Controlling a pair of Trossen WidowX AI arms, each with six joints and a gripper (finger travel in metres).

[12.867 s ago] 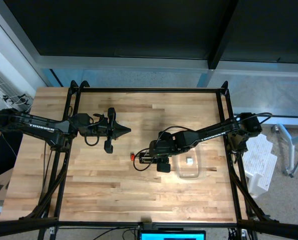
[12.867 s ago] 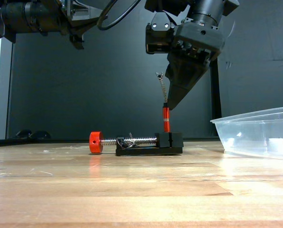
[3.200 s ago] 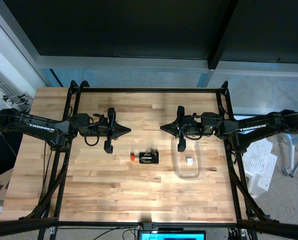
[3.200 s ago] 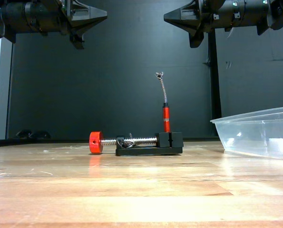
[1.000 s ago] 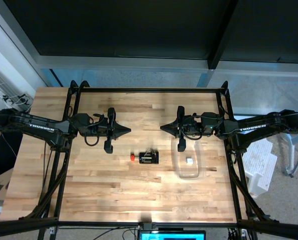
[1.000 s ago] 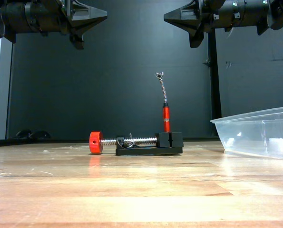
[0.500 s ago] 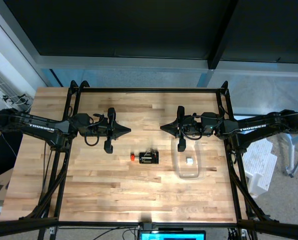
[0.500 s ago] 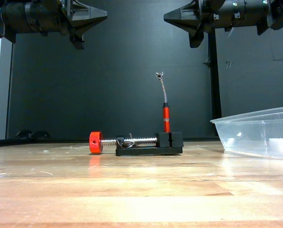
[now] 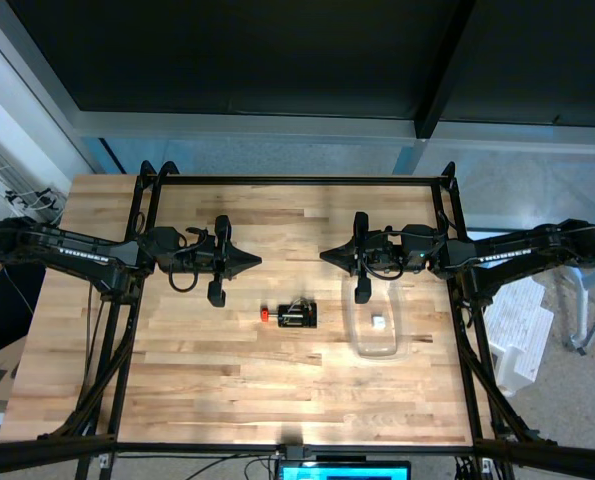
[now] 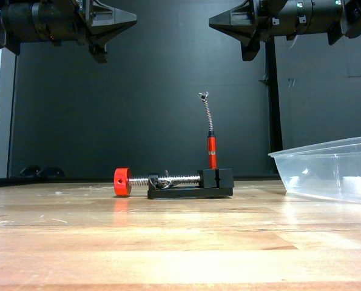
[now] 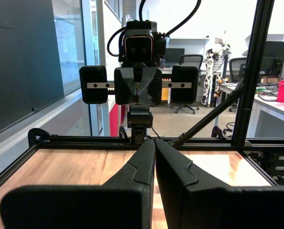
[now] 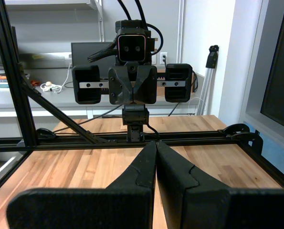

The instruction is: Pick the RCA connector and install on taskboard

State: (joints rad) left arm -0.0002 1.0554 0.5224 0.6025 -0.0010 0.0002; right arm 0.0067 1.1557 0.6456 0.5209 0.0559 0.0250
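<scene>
Wooden tabletop (image 9: 227,390), dark wall behind. RCA connector (image 10: 212,151) sits near frame centre in the low view, plugged into the black block at the right end of the taskboard (image 10: 190,185). Long axis is vertical: plug end down in the board, red barrel above it, coiled wire tail on top curling a bit toward frame left. I read it as upright because the socket faces up, so it looks seated and the install looks done; how deep it sits I can't tell.

Taskboard lies flat mid-table, just below centre in the high view (image 9: 297,315). Its long axis runs left-right across the frame, with the red knob (image 10: 122,181) sticking out the left end on a silvery threaded rod.

Clear tray (image 10: 326,167) sits to frame right, near the board but not touching. It holds a small white piece (image 9: 377,321); probably the parts bin.

Left gripper (image 9: 255,261) hangs high in the upper left of the low view (image 10: 131,22), tip pointing inward. Its wrist camera shows the fingers (image 11: 144,157) pressed together with nothing between them. Right gripper (image 9: 324,256) mirrors it at upper right (image 10: 213,22), with its fingers (image 12: 146,160) closed on nothing too. Both sit well above the board and well apart from it, tips facing each other. I judge that as a parked pose, out of the connector's way.
</scene>
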